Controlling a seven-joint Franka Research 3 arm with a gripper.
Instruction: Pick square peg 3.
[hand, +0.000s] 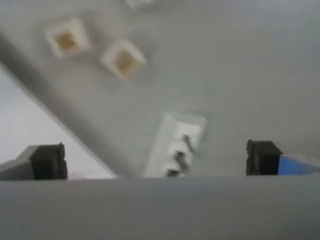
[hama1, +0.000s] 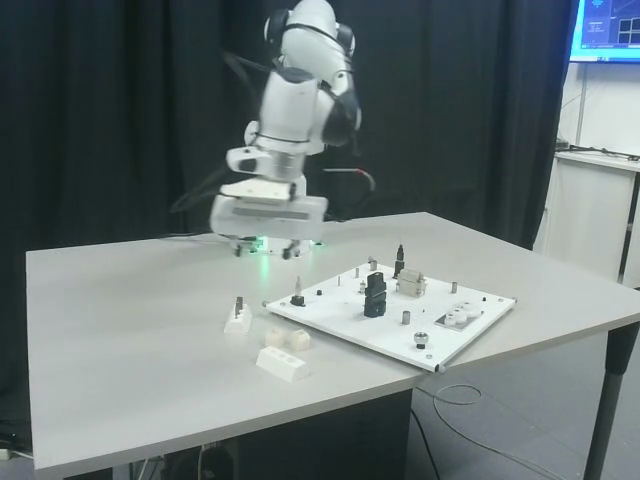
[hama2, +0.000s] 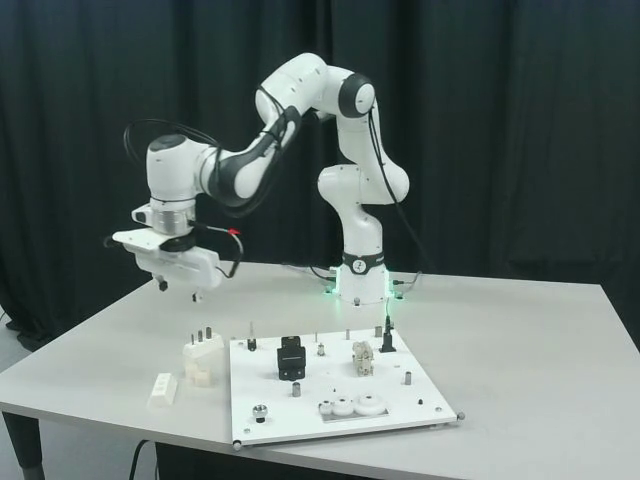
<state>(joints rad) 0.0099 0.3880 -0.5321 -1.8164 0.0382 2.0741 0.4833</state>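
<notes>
Fingers (hand: 49, 161) spread apart, I am hovering above the white peg holder (hand: 175, 146); its pegs look small, stiff, light, so I'd be pinching one's upright shank.

Room views: even, bright overhead light, black curtain (hama2: 520, 120) behind, soft short shadows under the parts on the table (hama1: 120, 330). Green glow at the arm base (hama2: 362, 290), also under the wrist in the first room view. Wrist view soft and smeared throughout, table edge blurred, no glare.
</notes>
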